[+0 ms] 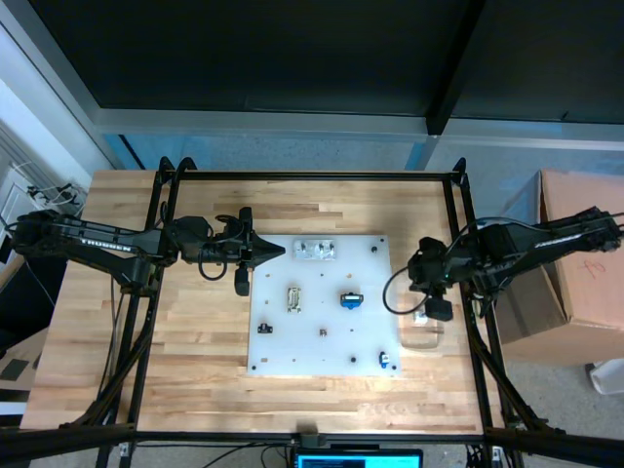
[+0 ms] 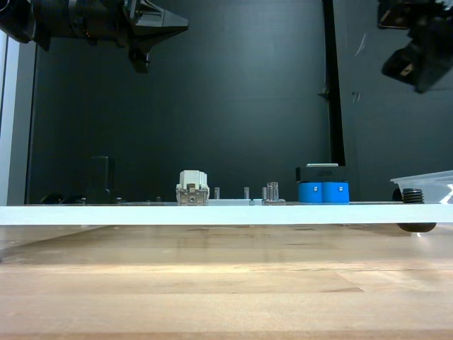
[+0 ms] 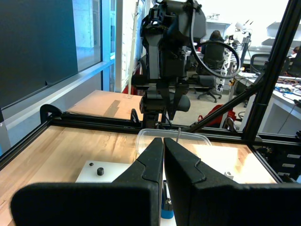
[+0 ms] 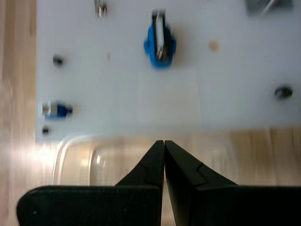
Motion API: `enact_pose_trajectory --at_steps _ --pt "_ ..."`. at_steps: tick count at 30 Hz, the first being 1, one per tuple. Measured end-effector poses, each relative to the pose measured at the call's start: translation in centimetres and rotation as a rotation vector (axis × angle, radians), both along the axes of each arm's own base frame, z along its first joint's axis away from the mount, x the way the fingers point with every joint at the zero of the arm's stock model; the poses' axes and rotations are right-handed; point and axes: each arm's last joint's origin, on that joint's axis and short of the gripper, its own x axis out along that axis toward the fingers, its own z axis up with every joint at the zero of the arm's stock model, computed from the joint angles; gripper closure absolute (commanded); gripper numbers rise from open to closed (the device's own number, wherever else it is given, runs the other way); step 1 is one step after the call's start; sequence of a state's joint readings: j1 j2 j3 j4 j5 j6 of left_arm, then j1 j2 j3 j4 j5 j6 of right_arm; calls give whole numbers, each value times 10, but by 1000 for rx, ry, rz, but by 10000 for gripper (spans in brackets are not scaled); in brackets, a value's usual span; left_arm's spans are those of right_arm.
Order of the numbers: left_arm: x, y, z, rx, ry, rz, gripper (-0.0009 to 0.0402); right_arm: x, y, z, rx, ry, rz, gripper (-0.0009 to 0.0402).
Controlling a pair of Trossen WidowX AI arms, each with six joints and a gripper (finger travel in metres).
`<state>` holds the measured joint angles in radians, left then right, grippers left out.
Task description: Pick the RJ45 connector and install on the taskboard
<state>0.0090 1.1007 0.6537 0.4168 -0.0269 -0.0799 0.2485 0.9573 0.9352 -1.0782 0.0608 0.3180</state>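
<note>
From above, the left claw (image 1: 276, 252) hangs over the far left edge of the board (image 1: 322, 336), its tip pointing in across it. The right claw (image 1: 437, 308) is just off the board's right edge, above a clear tray (image 1: 424, 341) lying on the table (image 1: 195, 370). On the board sit a beige part (image 1: 293, 298), a blue part (image 1: 351, 300) and a smaller blue piece (image 1: 387, 361) near the right corner. A small pale bit shows in the tray under the right claw; I cannot tell whether that is the connector.

At table height, the left claw (image 2: 182, 27) is high above the board (image 2: 85, 214). The beige part (image 2: 192, 190) and blue part (image 2: 323, 191) stand on it, and the tray (image 2: 425, 180) is at its right end.

From the left wrist, the left claw (image 3: 163, 141) has its fingers pressed together with nothing between them. The tray (image 3: 155, 133) is beyond the board.

From the right wrist, the right claw (image 4: 164, 143) also has its fingers pressed together and holds nothing — it is above the tray (image 4: 75, 155), just off the board (image 4: 235, 94). No view shows for certain where the connector is.
</note>
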Motion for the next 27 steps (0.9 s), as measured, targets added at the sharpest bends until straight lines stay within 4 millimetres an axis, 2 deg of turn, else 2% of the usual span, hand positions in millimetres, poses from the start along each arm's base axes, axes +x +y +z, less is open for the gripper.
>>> enact_pose_trajectory --at_steps 7,17,27 --pt "0 0 0 0 0 0 393 -10 8 6 12 98 -15 394" --pt "0 0 0 0 1 0 392 -22 9 9 21 213 -38 393" --pt "0 0 0 0 0 0 393 -13 15 0 -6 285 -12 387"
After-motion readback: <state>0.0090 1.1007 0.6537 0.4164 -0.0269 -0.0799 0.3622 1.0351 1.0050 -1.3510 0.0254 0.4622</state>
